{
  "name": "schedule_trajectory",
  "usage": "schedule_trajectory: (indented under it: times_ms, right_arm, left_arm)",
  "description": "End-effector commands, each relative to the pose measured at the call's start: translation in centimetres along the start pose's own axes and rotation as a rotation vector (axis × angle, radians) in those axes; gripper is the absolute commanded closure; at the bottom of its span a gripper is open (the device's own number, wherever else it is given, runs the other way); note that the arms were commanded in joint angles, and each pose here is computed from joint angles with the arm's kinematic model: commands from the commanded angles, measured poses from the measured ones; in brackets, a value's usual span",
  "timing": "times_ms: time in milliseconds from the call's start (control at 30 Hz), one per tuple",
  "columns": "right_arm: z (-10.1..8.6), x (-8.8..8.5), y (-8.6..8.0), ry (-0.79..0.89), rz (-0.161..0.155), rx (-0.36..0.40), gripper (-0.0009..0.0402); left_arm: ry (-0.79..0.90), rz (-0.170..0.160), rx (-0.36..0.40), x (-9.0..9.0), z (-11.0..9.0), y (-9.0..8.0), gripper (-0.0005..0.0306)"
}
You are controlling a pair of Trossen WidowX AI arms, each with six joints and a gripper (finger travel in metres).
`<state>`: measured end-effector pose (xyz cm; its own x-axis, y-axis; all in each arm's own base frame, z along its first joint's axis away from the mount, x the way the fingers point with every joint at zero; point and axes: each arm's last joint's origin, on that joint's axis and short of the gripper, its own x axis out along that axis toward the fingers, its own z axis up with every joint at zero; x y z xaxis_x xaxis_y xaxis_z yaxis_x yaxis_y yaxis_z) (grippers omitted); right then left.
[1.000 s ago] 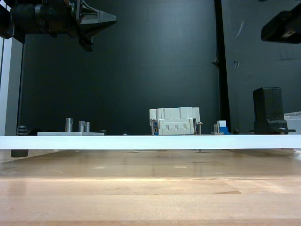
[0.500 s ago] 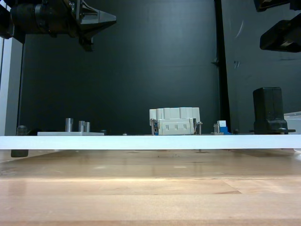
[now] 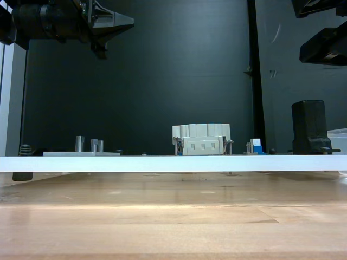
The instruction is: Pick the 16mm bar and install on taskboard
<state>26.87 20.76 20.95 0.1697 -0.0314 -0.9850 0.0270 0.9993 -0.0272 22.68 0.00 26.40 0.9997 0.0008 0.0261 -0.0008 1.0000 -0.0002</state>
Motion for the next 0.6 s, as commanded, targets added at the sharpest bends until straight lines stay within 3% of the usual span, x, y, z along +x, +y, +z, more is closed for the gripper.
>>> schedule_trajectory:
  times_ms: [33,600]
  right_arm:
    - [-0.04,-0.02,0.04,0.001,0.002,-0.002,0.0393]
    - [-0.24,0.40,0.09,0.007,0.014,-0.016,0.0393]
  left_arm:
    - [0.000,0.000,0.000,0.01,-0.01,0.01,0.0300]
    - [0.000,0.000,0.000,0.01,-0.01,0.00,0.0300]
